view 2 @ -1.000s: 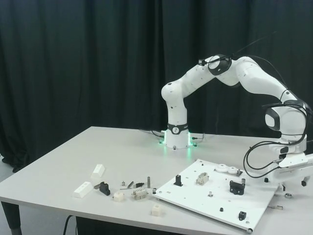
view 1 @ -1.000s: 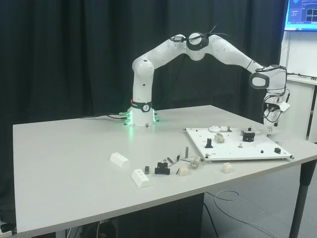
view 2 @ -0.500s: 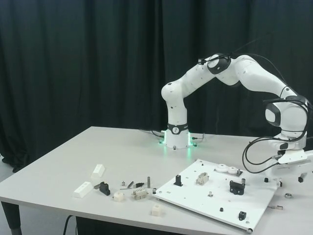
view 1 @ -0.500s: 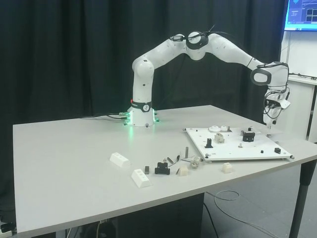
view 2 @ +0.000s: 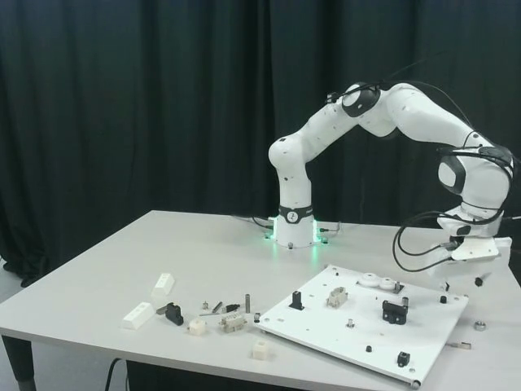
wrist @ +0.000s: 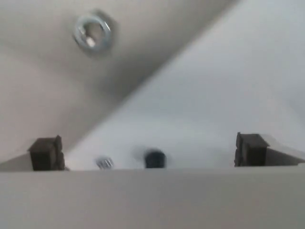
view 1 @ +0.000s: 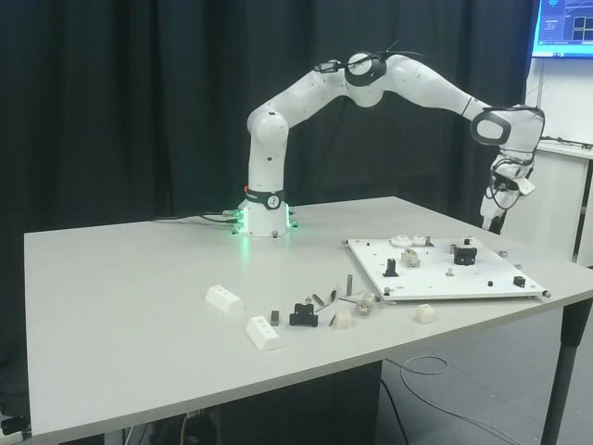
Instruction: Remove large gear.
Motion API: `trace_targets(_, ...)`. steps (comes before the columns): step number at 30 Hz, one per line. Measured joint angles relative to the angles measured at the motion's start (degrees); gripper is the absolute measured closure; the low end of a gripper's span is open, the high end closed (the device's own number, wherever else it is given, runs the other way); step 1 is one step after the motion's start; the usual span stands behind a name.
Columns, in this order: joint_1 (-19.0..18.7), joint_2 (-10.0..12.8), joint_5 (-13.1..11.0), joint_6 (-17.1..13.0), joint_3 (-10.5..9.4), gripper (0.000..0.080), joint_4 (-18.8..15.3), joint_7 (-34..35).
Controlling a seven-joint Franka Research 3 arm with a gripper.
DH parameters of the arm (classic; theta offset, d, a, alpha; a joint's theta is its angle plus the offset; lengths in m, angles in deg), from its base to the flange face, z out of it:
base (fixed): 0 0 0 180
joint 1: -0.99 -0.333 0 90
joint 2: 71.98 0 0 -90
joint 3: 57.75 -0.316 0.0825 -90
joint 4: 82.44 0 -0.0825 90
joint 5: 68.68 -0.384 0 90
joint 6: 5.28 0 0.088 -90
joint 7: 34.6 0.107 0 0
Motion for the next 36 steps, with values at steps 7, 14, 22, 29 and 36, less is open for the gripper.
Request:
trace_targets(7,-0.19,-1.79,2.09,5.73,1.52,0.0003,-1.40,-3.21)
trace_targets(14,-1.65,-3.88,3.78,8.64,3.48,0.0003,-5.40,-7.10)
trace_targets(22,-4.65,-6.28,5.07,9.28,6.50,0.0003,-11.90,-11.74)
trace_targets(29,-8.35,-7.82,5.16,9.32,10.54,0.0003,-17.69,-16.99)
trace_targets(36,-12.84,-8.37,5.03,9.15,15.31,0.0003,-22.56,-20.92)
